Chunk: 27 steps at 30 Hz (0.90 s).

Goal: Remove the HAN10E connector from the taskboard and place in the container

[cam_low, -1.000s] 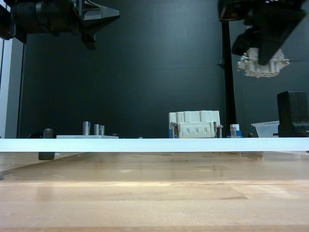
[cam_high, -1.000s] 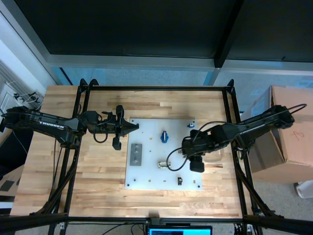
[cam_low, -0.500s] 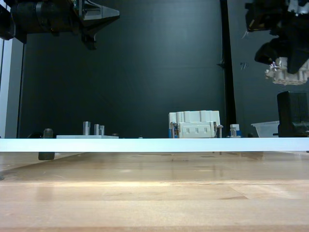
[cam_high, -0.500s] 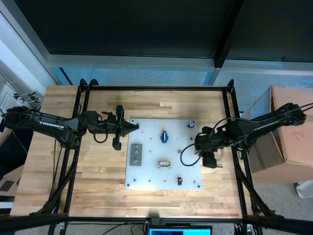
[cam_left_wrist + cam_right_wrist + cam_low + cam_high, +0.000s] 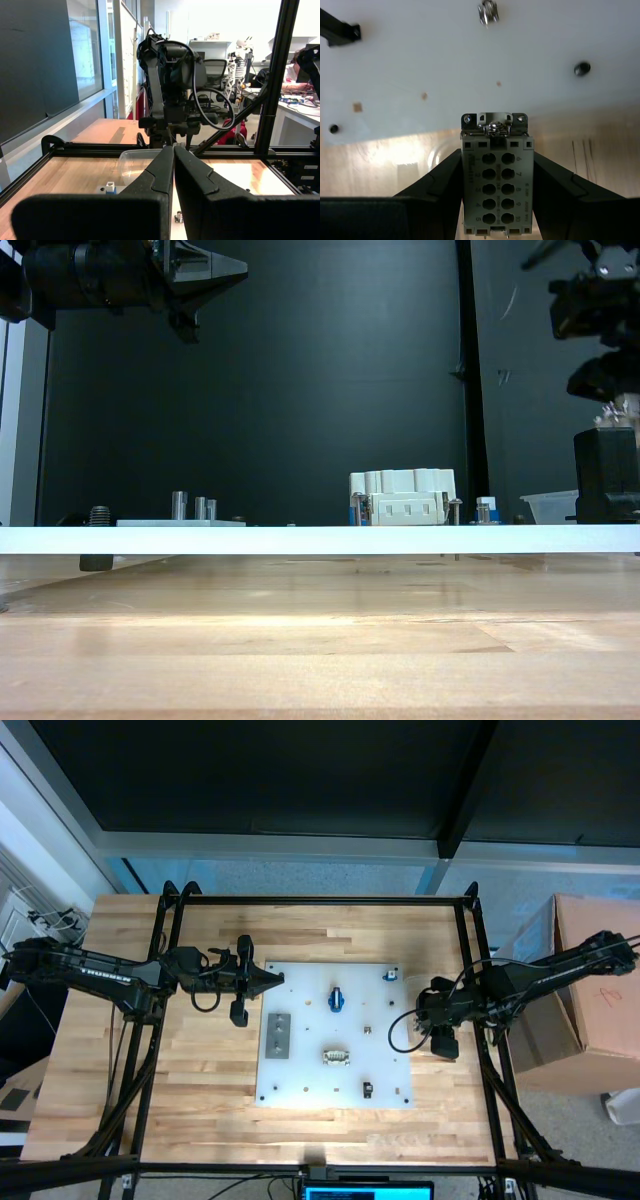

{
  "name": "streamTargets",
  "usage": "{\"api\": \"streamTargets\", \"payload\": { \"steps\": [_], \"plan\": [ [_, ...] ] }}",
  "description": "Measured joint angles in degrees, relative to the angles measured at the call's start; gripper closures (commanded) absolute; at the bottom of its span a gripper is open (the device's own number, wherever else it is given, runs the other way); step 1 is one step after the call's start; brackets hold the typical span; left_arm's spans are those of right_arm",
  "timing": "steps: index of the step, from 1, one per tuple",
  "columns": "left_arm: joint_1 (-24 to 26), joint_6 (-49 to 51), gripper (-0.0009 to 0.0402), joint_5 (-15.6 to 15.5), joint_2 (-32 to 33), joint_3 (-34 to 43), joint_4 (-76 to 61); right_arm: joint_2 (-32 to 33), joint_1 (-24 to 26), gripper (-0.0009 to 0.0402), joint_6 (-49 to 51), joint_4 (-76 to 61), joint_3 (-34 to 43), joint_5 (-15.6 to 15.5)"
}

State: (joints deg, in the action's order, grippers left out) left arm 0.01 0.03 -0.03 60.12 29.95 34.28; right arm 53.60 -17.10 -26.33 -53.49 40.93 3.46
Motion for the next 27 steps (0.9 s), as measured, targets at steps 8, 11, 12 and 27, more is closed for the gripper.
{"api": "streamTargets", "payload": {
  "steps": [8,11,12,27],
  "plan": [
    [0.00,0.02,0.0393,0.00,0.00,-0.02,0.02,-4.61,0.09,0.0384,-0.48,-0.02,-5.81,-0.11],
    [0.00,0.00,0.0393,0.00,0.00,0.00,0.00,-5.97,0.11,0.0384,-1.68,-0.15,-6.99,-0.37],
    [0.00,0.00,0.0393,0.00,0.00,0.00,0.00,-6.40,0.11,0.0384,-1.97,-0.13,-7.21,-0.48],
    [0.00,0.02,0.0393,0.00,0.00,0.00,0.02,-2.14,3.89,0.0384,1.20,-4.46,-0.17,-0.50]
  ]
}}
